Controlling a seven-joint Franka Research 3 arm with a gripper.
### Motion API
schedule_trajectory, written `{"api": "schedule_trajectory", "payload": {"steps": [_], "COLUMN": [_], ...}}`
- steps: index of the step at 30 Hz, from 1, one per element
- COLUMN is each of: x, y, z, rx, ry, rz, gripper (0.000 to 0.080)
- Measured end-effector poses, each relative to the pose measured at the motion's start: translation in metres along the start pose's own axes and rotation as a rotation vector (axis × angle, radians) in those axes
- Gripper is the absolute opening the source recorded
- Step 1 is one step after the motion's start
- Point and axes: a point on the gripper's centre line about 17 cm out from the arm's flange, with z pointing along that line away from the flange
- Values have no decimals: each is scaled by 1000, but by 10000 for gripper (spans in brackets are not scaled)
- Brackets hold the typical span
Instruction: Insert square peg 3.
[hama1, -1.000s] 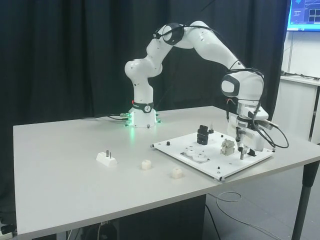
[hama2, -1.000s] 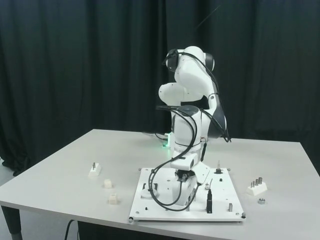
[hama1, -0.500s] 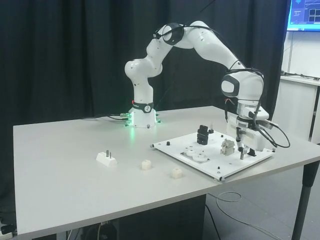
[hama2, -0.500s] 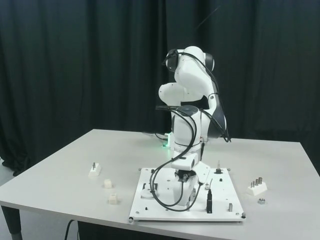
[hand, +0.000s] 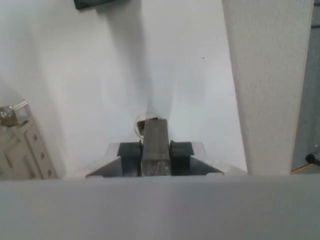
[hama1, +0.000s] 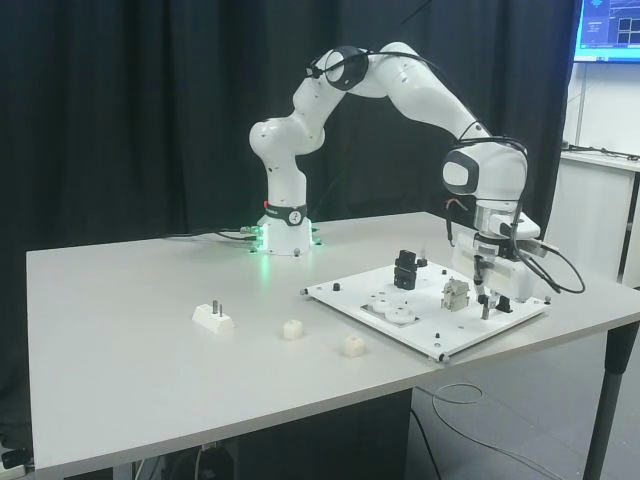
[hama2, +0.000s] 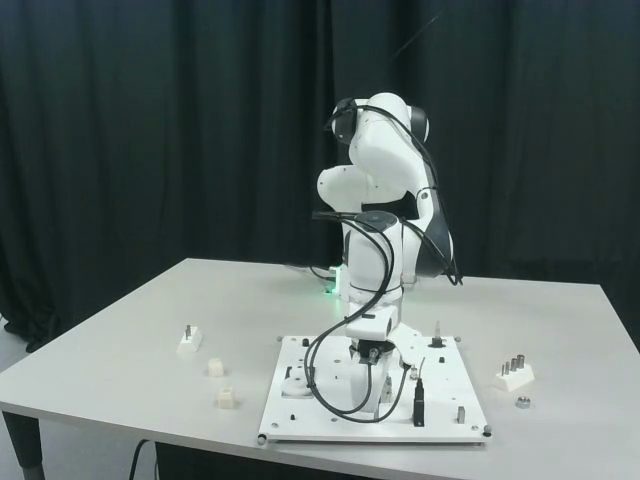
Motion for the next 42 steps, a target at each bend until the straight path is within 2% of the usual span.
{"api": "schedule_trajectory", "payload": {"steps": [13,25,42], "x": [-1,-1,1], "y": [-1,-6,-6], "z": [0,1,1], "rx": [2,19,12], "ry": [-3,-10,-9], "rz": [-40,-47,-58], "gripper": [114,114,114]}}
